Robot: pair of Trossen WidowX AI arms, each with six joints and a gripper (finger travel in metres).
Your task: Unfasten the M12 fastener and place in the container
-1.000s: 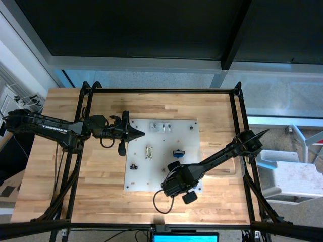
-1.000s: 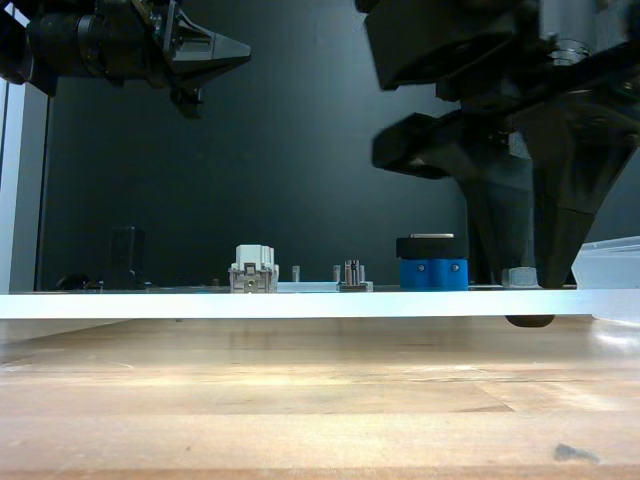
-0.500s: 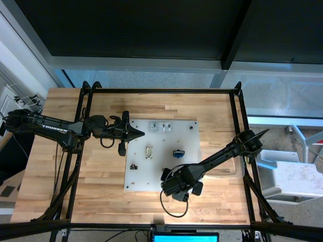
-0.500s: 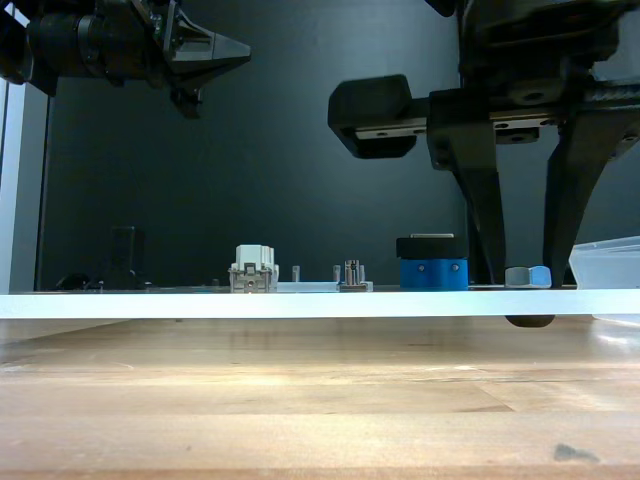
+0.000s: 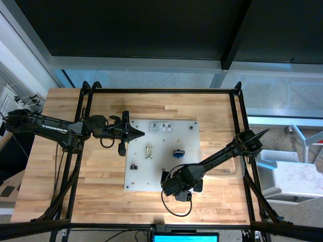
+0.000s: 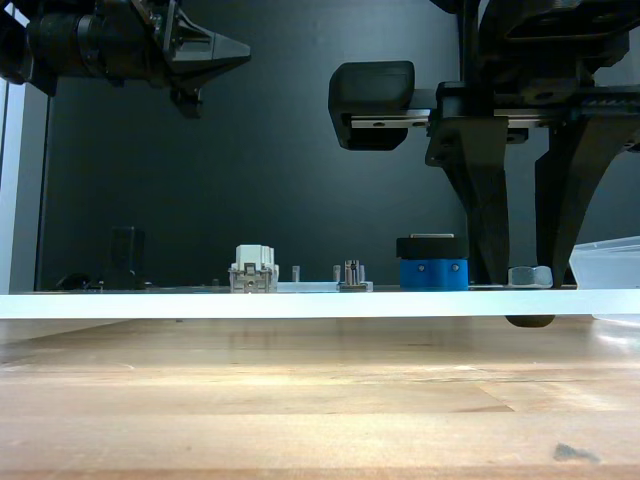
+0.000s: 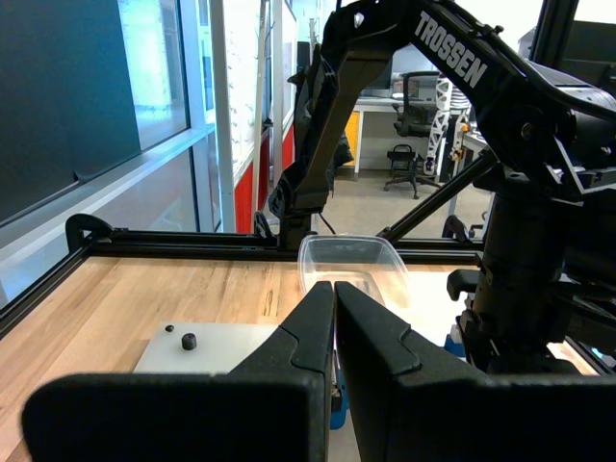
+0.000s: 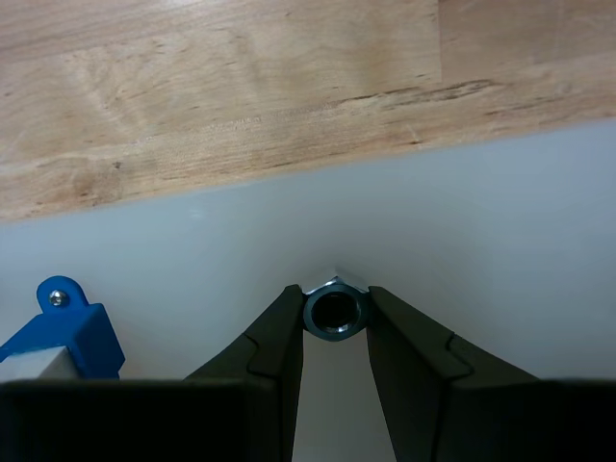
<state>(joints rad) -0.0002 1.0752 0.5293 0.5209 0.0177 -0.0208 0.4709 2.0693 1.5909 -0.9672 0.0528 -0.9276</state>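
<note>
Right claw (image 6: 525,276) has closed onto nut (image 8: 335,314); left claw (image 5: 140,133) unmoved, aloft.

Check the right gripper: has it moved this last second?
Yes. The right gripper, shut on the M12 nut, has turned about its axis, staying just right of the blue connector in the low view. The left gripper hangs at the white board's left edge.

table (image 5: 101,201): light wood, black frame (image 5: 161,91) round it | board (image 5: 151,174): white, mid-table | blue connector (image 5: 178,153): on board, right of centre | grey connector (image 5: 149,152): left of it, apart | black post (image 5: 191,127): board's far right corner | silver pins (image 5: 164,127): far edge | white chair (image 5: 298,176): beyond table's right edge
</note>
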